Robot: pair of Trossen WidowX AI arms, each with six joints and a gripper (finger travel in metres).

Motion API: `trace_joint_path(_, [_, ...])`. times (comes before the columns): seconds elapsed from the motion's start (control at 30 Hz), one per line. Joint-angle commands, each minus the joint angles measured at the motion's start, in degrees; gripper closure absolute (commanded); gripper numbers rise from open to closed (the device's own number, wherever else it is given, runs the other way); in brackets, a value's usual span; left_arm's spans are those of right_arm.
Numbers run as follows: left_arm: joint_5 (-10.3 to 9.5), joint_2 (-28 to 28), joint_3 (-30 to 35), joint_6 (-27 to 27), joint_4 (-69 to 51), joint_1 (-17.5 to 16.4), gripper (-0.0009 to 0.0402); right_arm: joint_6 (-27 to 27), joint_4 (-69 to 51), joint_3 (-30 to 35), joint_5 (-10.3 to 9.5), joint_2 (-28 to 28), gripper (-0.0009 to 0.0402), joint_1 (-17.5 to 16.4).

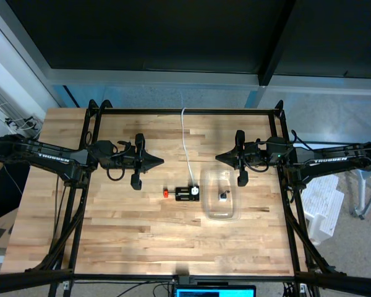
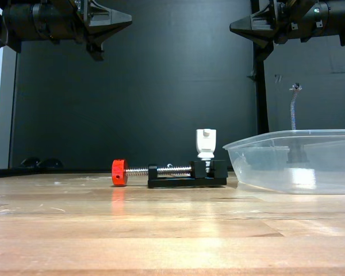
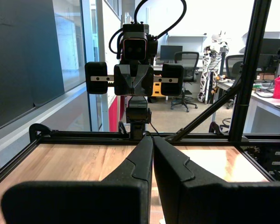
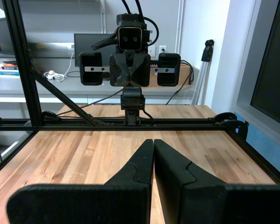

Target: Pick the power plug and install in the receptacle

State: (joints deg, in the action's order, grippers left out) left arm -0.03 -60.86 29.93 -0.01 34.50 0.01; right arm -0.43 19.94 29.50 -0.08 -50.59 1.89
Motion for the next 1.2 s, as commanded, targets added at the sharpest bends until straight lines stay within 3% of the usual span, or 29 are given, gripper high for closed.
trace_joint_path(0.03, [0.0, 0.0, 0.0, 0.0, 0.0, 0.0, 0.0393, 0.0, 0.0, 0.0, 0.02, 0.0, 0.0393, 0.0])
trace_joint_path(0.7, [0.0, 0.0, 0.0, 0.0, 0.0, 0.0, 0.0393, 0.2, 0.2, 0.0, 0.02, 0.0, 0.0393, 0.0])
trace_joint_path(0.83, [0.0, 0.0, 0.0, 0.0, 0.0, 0.0, 0.0393, 3.0, -1.0, 0.3, 0.0, 0.4, 0.0393, -0.1])
trace_joint_path(1.2, [0.0, 0.0, 0.0, 0.0, 0.0, 0.0, 0.0393, 3.1, -42.3, 15.3, 0.59, 0.6, 0.0393, -3.6])
